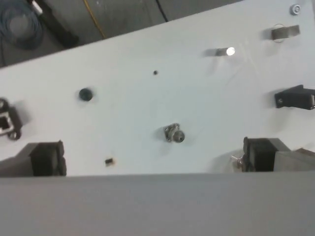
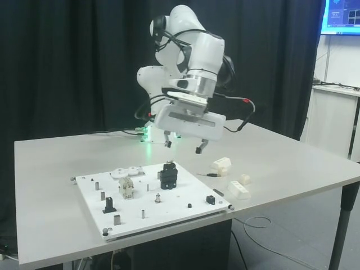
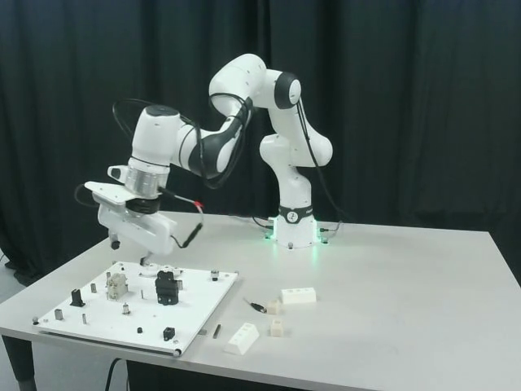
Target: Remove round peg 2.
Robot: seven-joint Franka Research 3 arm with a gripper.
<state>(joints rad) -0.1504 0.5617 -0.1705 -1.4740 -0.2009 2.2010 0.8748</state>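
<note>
Hovering tool [image 2: 184,146] spread over white board [image 2: 169,211], unlabelled

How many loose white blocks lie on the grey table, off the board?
4, on the grey table: front long block, small block, second small block, rear long block. None seems hidden.

Grey table [image 2: 50,169] bears white board [image 2: 169,211].

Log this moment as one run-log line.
phase: approach | claw: open, empty, above white board | pegs: upright on board, untouched | contact: none
</note>
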